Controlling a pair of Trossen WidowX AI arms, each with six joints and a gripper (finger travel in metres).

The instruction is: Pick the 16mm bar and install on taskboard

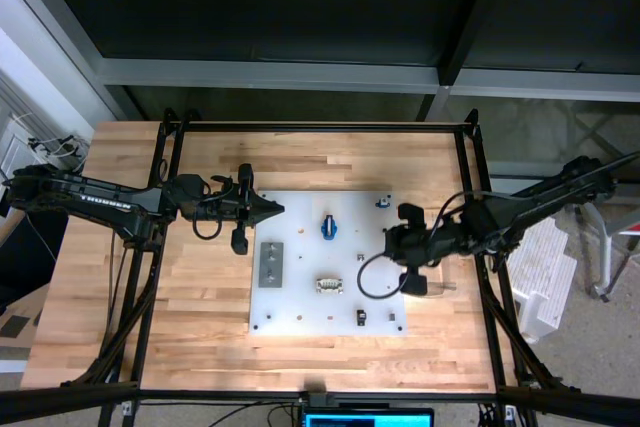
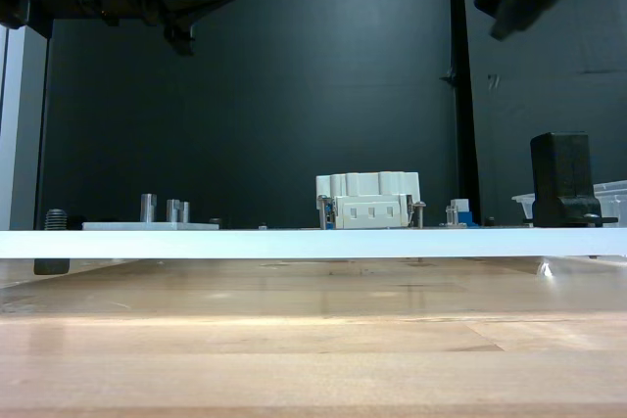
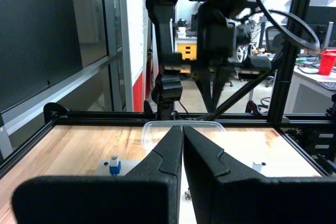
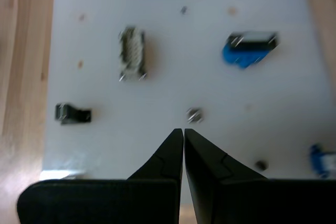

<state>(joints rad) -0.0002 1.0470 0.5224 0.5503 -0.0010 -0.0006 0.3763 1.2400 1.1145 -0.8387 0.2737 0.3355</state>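
Right now you are looking down the right gripper [image 4: 183, 129] at the taskboard [image 1: 290, 302], and its two fingers are pressing flat together with nothing between them. The thing you are after, the 16mm bar [image 4: 194, 113], is showing as a small grey metal spot on the white panel. It is sitting just ahead of the fingertips and slightly off their closing line, on the blue knob [image 4: 248, 50] side. It is presenting an end rather than a length, so I am judging that it is standing upright, though it is too small to be sure. Whether it is seated in a hole I cannot tell.

In the low view the right gripper is hanging well above the board, so the bar is lying below and a little forward of the tool. The left gripper [image 3: 182, 128] is hovering high over the board's far-left corner, fingers likewise together, well apart from the bar. The right arm is therefore the nearer one. In my judgement, the coming move is asking you to part the fingers, shift sideways until the peg is centred between them, then descend straight.
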